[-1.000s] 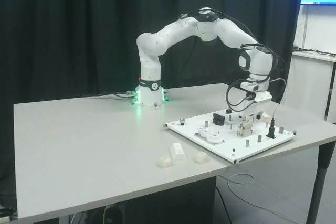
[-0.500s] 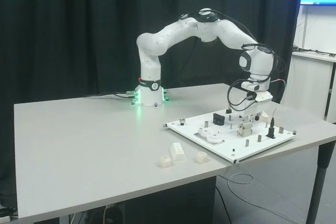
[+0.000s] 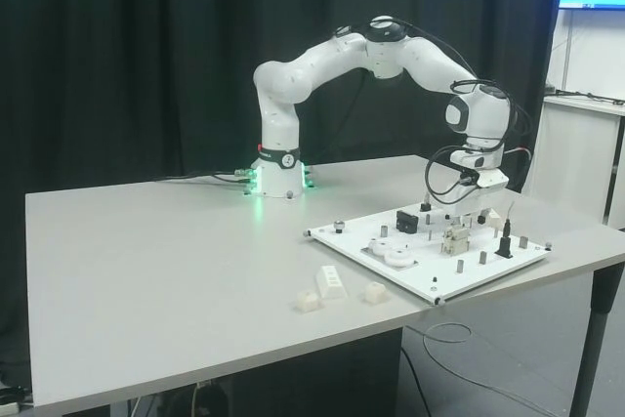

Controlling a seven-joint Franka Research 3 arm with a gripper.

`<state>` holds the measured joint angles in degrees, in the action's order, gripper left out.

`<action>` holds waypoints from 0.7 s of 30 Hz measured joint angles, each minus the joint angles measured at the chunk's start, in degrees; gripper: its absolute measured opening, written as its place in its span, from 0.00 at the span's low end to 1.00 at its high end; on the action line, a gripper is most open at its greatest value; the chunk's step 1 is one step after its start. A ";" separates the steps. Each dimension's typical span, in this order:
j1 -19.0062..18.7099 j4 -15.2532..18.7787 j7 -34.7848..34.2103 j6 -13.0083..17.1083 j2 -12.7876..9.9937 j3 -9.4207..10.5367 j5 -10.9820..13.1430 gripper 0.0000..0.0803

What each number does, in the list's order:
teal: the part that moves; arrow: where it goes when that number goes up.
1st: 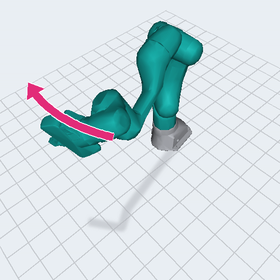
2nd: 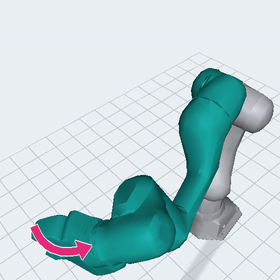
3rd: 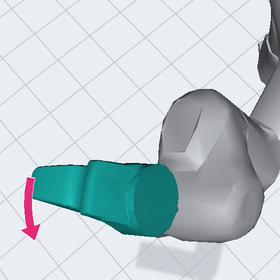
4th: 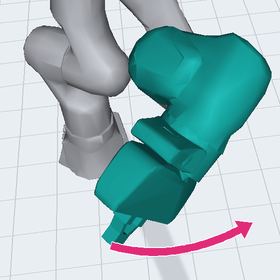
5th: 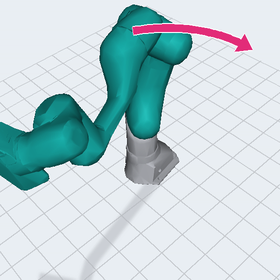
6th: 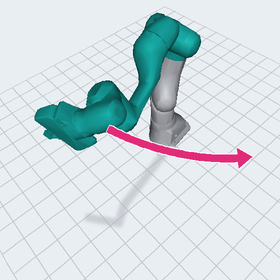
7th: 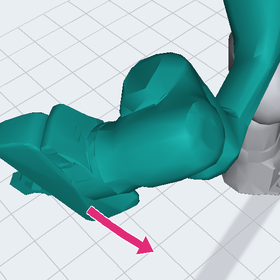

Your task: Remove round peg 1.

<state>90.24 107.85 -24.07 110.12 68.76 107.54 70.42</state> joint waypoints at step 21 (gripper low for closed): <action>-0.04 0.00 -0.57 0.11 0.02 -0.02 -0.30 0.98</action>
<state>90.20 107.85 -24.64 110.24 68.78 107.51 70.12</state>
